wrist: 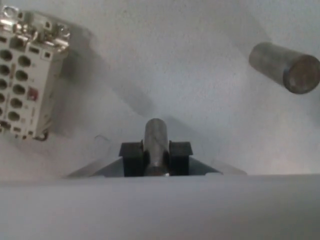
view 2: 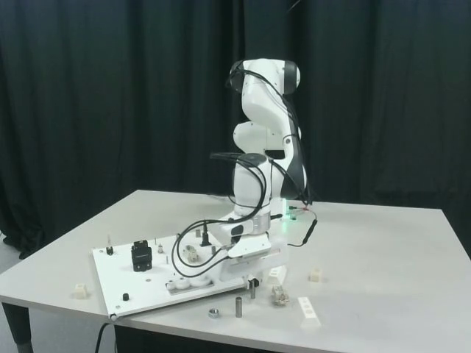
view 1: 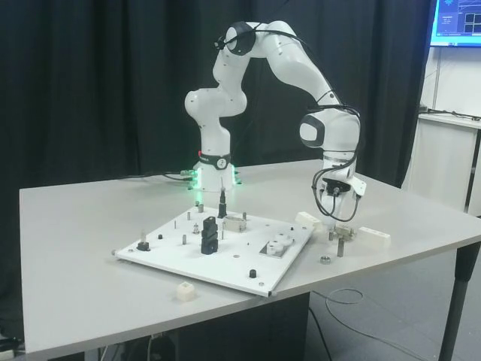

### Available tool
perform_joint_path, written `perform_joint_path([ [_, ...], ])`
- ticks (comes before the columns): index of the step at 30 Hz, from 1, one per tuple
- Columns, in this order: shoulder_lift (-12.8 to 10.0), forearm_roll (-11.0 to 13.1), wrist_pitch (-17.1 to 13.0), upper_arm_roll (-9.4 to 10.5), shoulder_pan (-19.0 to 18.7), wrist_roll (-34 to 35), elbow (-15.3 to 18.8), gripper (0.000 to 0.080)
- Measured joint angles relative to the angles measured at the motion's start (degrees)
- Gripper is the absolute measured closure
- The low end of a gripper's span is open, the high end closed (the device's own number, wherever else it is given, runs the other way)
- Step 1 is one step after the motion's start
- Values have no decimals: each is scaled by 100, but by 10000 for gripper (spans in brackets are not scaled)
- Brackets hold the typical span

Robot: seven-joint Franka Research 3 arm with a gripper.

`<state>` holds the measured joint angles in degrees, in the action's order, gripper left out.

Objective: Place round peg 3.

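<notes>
My gripper (wrist: 155, 159) is shut on a thin grey round peg (wrist: 155, 140), which stands upright between the black pads (wrist: 131, 159). In the first room view the gripper (view 1: 333, 222) hangs low over the grey table, just past the right edge of the white board (view 1: 225, 263). The second room view shows the gripper (view 2: 252, 281) with the peg (view 2: 252, 292) close to the table top. Whether the peg touches the table I cannot tell. A thicker grey peg (wrist: 285, 67) stands upright on the table nearby (view 2: 238, 305).
A white multi-pin connector (wrist: 25, 75) lies on the table beside the gripper. A small nut (view 2: 214, 312), a long white block (view 2: 309, 310) and a small white cube (view 2: 315, 276) lie around it. The board carries a black fixture (view 1: 208, 235) and several small pins.
</notes>
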<state>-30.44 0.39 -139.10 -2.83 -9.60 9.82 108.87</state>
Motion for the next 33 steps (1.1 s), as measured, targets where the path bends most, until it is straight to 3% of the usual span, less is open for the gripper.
perform_joint_path([
  [22, -241, 0, 184, -41, 6, 58, -274, 698],
  [23, -246, 0, 206, -44, 6, 58, -291, 502],
  [30, -251, 0, 394, -49, 6, 58, -435, 502],
  [31, -251, 0, 437, -49, 6, 58, -465, 199],
  [32, -250, 0, 484, -49, 6, 58, -500, 47],
  [33, -250, 0, 537, -50, 6, 58, -539, 47],
])
